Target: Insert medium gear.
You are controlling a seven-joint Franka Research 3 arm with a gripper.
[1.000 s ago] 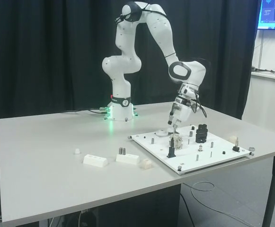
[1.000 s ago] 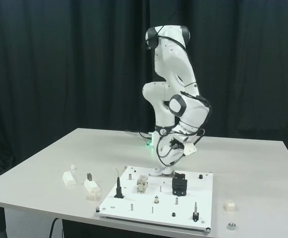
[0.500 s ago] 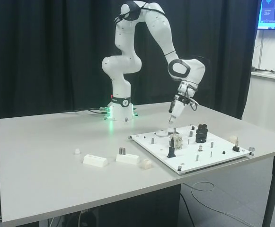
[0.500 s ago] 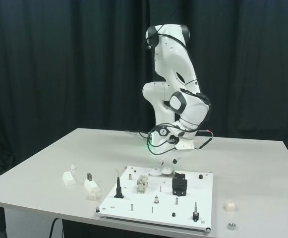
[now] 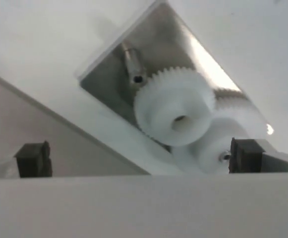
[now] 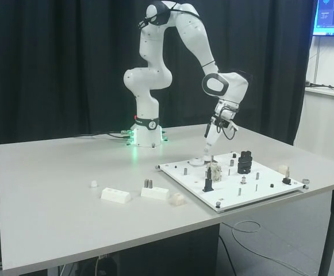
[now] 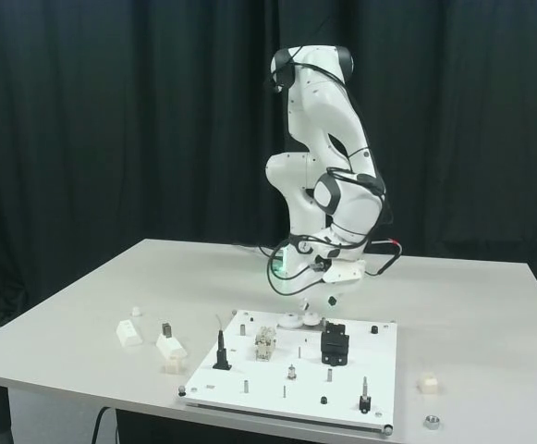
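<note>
In the wrist view a white toothed medium gear (image 5: pixel 176 106) sits on a shaft on a metal plate (image 5: pixel 109 74), meshed against a second white gear (image 5: pixel 210 148) partly under it. A bare metal peg (image 5: pixel 134 74) stands beside them. My gripper (image 5: pixel 140 157) is open, its black fingertips (image 5: pixel 33 159) far apart and holding nothing. From the room views the gripper (image 6: pixel 208 149) (image 7: pixel 316 300) hangs a little above the gears (image 6: pixel 198 161) (image 7: pixel 299 320), which rest at the far edge of the white board (image 6: pixel 270 192) (image 7: pixel 384 370).
The board carries a black block (image 7: pixel 334 344), a black upright post (image 7: pixel 221 356), a small pale part (image 7: pixel 265 342) and several short pegs. White blocks (image 6: pixel 115 195) (image 6: pixel 155 192) lie on the grey table (image 6: pixel 52 172) beside the board. A monitor (image 6: pixel 332 17) stands at the back.
The gripper has lifted up and away from the gears on the board, and the wrist has swung higher. The gears stay on the plate.
</note>
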